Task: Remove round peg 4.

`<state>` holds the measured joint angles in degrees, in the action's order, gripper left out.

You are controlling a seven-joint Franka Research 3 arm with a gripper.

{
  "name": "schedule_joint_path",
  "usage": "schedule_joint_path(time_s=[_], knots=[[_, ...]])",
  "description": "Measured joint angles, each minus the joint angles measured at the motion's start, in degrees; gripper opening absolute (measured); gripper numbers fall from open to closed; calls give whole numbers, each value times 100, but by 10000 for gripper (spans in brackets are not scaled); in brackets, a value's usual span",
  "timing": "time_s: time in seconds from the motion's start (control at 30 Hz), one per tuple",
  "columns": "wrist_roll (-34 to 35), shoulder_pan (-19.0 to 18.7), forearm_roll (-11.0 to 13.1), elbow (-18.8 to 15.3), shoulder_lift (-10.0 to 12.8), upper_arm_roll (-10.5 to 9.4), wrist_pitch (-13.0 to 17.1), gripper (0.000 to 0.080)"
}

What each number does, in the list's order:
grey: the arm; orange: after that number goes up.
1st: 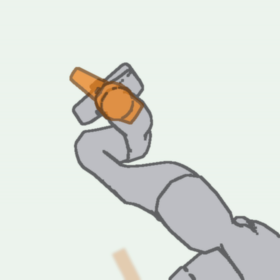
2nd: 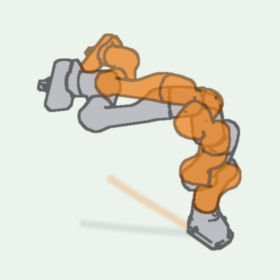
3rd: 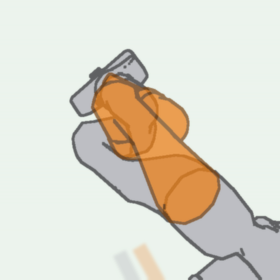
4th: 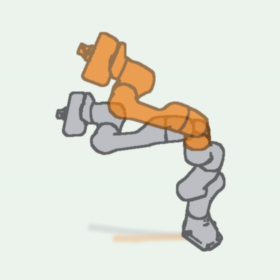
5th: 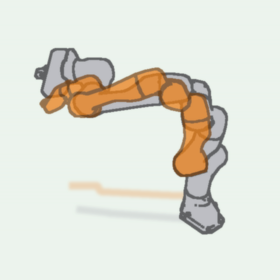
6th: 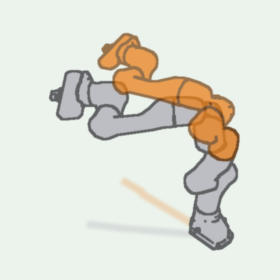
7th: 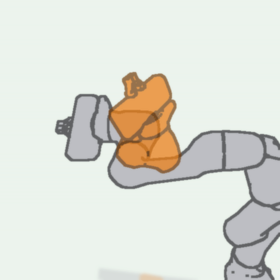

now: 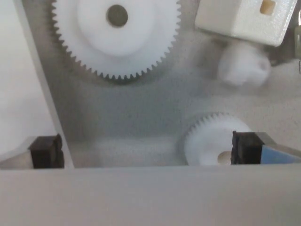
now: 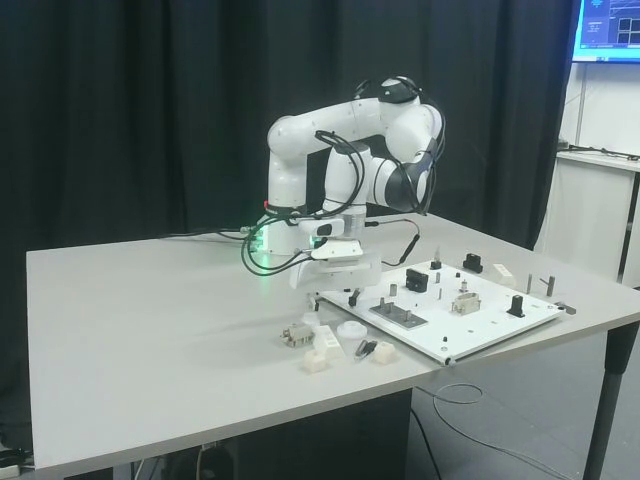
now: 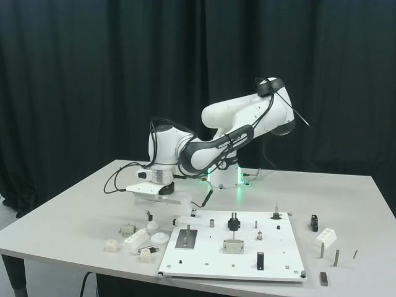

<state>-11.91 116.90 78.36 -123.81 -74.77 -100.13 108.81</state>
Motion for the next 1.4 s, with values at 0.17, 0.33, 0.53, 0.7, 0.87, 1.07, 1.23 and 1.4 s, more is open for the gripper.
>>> schedule_joint_path(time_s=[0.17, 0.33, 0.53, 0.7, 0.87, 1.07, 1.23, 1.4], knots=[[0, 0, 0, 0, 0, 4, 2, 798], [0, 0, 0, 0, 0, 15, 25, 798], [0, 10, 0, 0, 0, 52, 77, 800], [-1, 28, -3, 0, 0, 112, 107, 800], [-35, 38, -6, 1, 1, 194, 111, 800], [-131, 38, -7, 9, 15, 267, 110, 800], [-213, 37, -9, 15, 33, 317, 86, 800], [-281, 32, -9, 25, 59, 370, 10, 800]])
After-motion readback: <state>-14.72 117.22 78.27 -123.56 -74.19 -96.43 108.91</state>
